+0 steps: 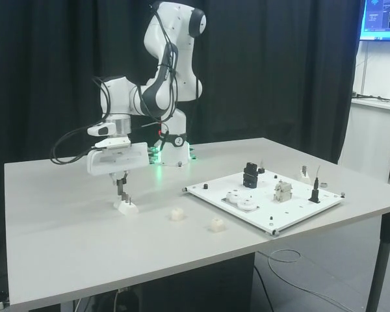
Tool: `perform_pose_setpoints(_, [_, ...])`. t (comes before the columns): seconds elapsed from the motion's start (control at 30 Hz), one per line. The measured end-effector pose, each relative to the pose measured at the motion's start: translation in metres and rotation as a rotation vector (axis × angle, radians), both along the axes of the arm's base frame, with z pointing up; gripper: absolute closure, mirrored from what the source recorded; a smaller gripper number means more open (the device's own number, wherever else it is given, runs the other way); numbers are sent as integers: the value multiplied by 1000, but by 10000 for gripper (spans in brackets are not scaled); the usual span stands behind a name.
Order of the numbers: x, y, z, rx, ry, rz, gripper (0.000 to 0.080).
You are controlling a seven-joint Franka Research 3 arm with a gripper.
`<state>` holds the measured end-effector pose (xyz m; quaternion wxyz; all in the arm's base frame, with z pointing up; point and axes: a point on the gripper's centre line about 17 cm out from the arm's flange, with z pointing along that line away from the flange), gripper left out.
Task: Insert square peg 4.
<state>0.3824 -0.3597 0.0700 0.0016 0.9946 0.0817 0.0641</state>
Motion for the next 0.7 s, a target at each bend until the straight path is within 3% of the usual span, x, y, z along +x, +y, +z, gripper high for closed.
perform_pose_setpoints(0.7, [5, 0, 14, 3, -22, 16, 652])
